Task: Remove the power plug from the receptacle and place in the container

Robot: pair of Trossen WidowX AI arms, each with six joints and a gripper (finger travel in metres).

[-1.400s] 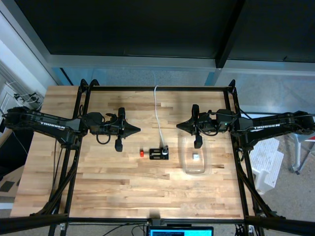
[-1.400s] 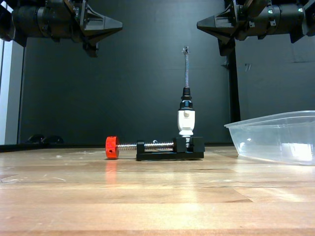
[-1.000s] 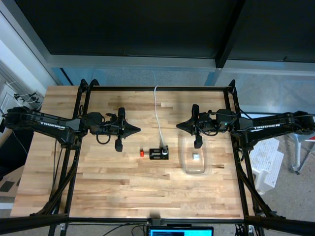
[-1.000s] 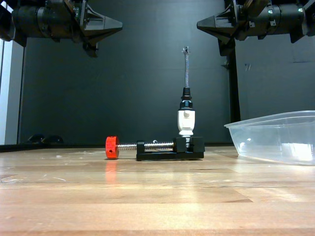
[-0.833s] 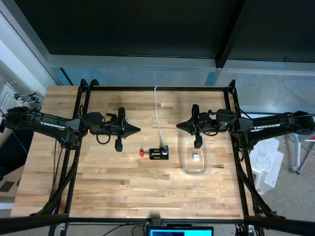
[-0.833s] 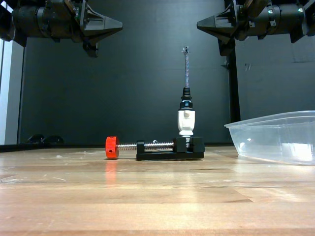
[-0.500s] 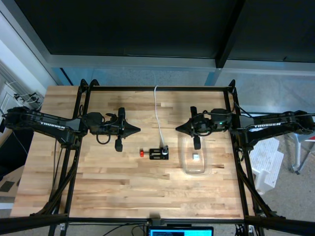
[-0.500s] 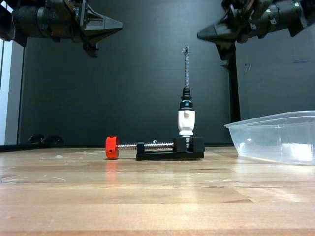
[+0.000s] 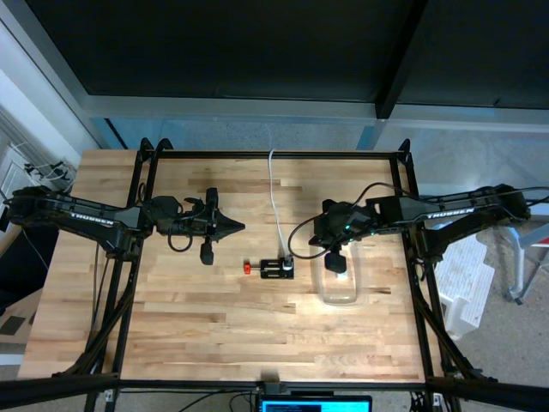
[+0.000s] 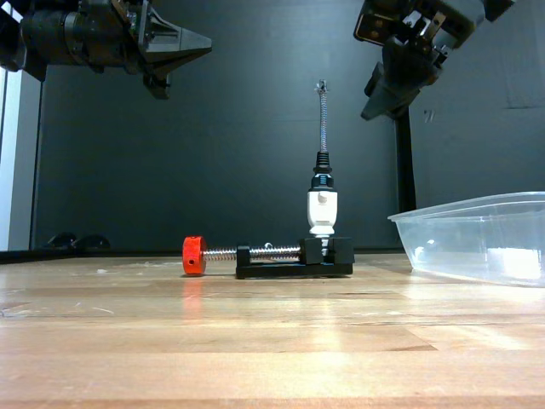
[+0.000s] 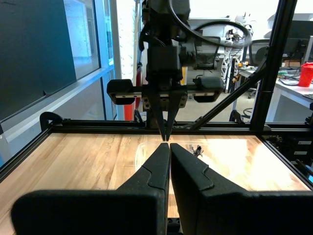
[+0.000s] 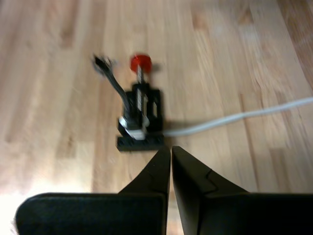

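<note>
- The plug [image 10: 321, 175] stands upright in the socket block [image 10: 295, 256] on the worktop [image 9: 214, 326]; it is not yet pulled.
- The tub [image 10: 477, 243] holds no plug.
- The right gripper [image 12: 170, 152] hangs near, above the plug, fingers together.
- The left gripper [image 9: 240, 227] is well apart, fingers together.

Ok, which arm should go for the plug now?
Right. The right gripper, shut, points down at the nearby power plug, which stands in the receptacle. The left gripper, shut, hangs level and farther off.

Closed left pincer [image 11: 168, 145] aloft, closed right pincer [image 12: 170, 148] downtilted.
</note>
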